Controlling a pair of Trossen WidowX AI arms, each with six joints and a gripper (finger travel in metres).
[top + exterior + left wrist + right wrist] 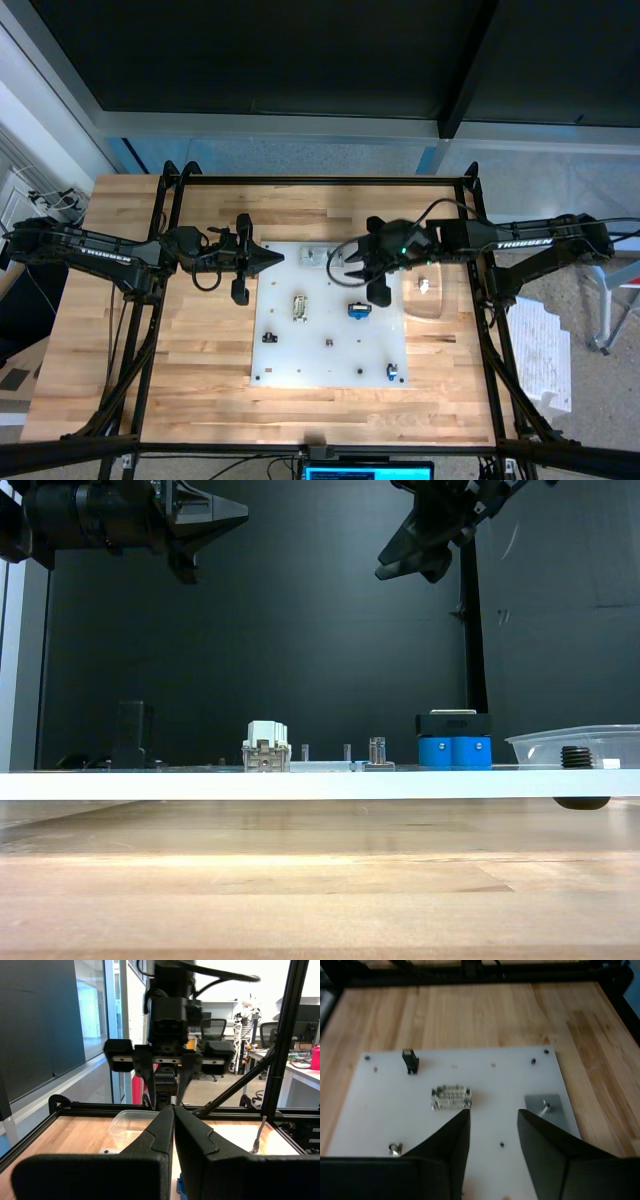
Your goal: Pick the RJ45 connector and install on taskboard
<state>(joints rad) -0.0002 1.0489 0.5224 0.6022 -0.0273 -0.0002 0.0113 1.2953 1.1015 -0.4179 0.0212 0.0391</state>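
My right gripper (340,265) hangs high over the far middle of the white board (300,355). In the right wrist view its fingers (451,1145) stand apart with nothing between them. The clear tray (441,305) right of the board holds the white block (425,285), with nothing dark showing on it. The small blue jack (393,374) sits at the board's near right corner with a pale grey top. I cannot tell whether the connector is in it, and no cable shows. My left gripper (278,259) hovers shut at the board's far left edge.
On the board stand a pale multi-pin housing (298,306), a blue block (358,310), a small black part (270,338) and a metal plate (316,254). The black frame rails (320,181) ring the wooden table. Both arms hang well above the board (320,780).
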